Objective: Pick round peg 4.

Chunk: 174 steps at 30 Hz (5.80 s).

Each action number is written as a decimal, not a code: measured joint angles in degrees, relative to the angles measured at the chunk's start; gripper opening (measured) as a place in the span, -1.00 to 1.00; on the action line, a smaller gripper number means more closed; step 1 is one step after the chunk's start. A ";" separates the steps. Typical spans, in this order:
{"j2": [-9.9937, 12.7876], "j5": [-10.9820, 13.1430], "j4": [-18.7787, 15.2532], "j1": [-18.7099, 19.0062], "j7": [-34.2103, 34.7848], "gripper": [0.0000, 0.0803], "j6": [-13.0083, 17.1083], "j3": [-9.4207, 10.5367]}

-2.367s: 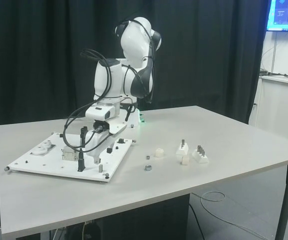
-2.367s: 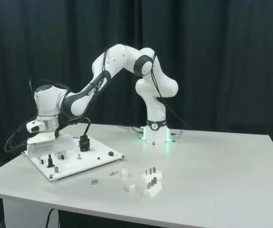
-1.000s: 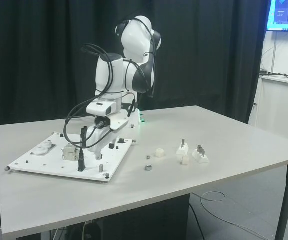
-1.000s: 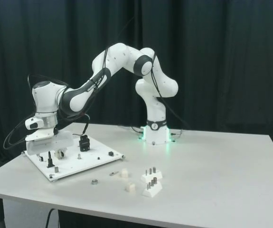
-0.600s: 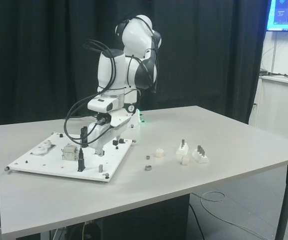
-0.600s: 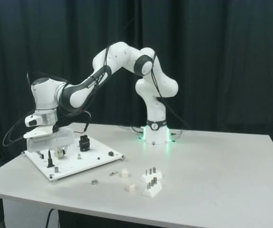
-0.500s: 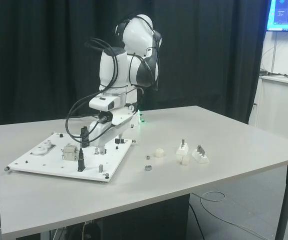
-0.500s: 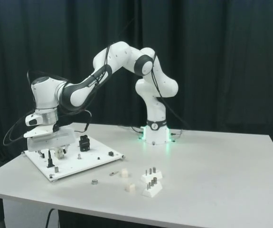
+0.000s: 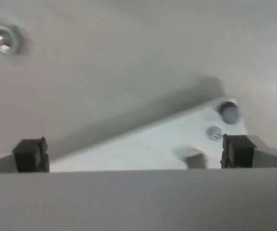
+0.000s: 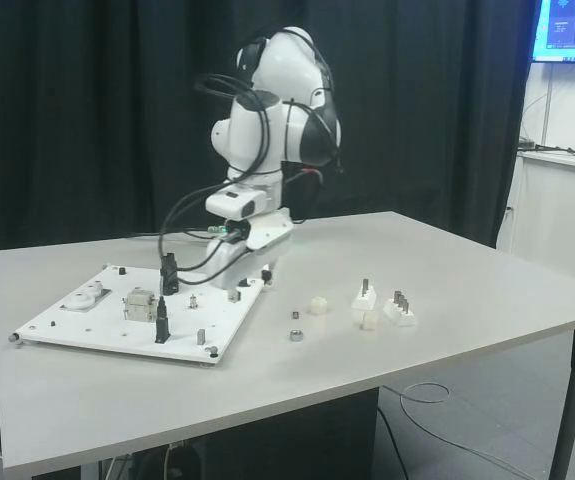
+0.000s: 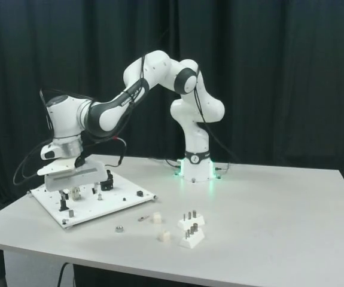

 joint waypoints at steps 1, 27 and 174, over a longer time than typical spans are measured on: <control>0.00 0.00 0.00 0.35 0.72 0.99 -0.40 0.03; -2.88 -0.15 -4.81 10.16 19.67 0.99 -8.38 3.85; -13.25 -5.97 -34.23 23.21 74.76 -0.63 26.26 17.78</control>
